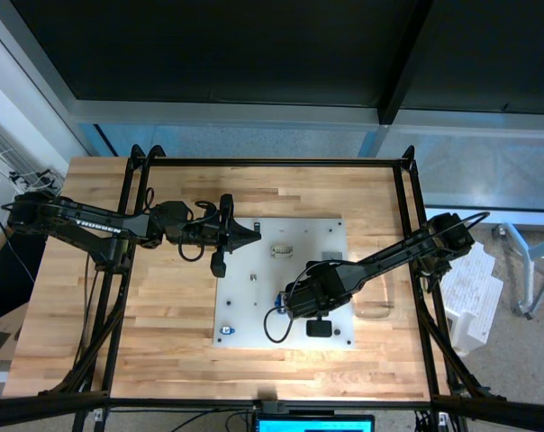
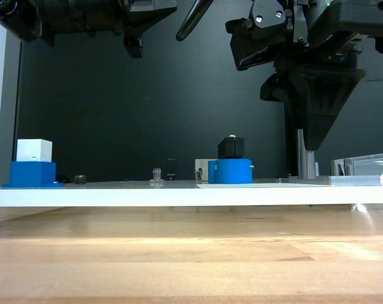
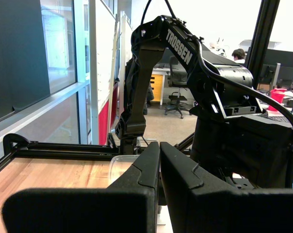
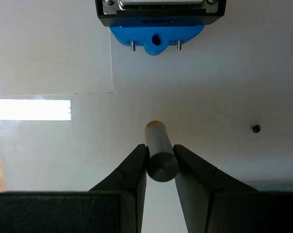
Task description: Pick the 16mm cylinder and install on the taskboard
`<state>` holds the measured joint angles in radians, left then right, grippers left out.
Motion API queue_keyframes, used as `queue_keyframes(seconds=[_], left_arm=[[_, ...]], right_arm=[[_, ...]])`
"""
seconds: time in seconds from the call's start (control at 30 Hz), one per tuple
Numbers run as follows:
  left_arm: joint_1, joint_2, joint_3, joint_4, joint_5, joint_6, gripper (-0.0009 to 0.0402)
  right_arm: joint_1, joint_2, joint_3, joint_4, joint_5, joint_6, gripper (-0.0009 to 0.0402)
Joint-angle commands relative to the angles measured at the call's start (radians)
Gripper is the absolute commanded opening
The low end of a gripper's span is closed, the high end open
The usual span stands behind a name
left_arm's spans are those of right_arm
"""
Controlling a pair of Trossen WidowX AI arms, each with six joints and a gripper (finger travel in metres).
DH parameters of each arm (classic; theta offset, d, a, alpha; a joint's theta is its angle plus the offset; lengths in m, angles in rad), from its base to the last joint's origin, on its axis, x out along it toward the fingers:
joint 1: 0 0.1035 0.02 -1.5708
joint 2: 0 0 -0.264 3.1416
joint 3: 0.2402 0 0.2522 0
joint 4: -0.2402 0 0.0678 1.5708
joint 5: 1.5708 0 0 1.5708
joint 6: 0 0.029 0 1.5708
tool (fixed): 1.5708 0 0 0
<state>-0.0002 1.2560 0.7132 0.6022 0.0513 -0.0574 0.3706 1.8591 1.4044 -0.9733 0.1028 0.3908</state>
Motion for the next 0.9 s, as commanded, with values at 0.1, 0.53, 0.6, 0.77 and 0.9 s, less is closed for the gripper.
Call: queue_keyframes(seconds=[0.1,0.53,0.6,0.77,0.9], left_arm=[[0.0,0.0,0.0,0.0,0.0,0.0,0.0],[0.0,0.0,0.0,0.0,0.0,0.0,0.0],[0.0,0.0,0.0,0.0,0.0,0.0,0.0],[0.0,0.0,0.0,0.0,0.0,0.0,0.0],[0.0,0.0,0.0,0.0,0.0,0.0,0.0]], right_arm=[[0.0,0.0,-0.006,0.01,0.001,0.001,0.0012],[0.0,0.0,-0.015,0.023,0.001,0.0,0.0012],[0.0,0.0,-0.016,0.024,0.002,0.0,0.0012],[0.0,0.0,-0.031,0.05,0.0,0.0,0.0012],[0.0,0.0,-0.049,0.065,0.0,0.0,0.0012]])
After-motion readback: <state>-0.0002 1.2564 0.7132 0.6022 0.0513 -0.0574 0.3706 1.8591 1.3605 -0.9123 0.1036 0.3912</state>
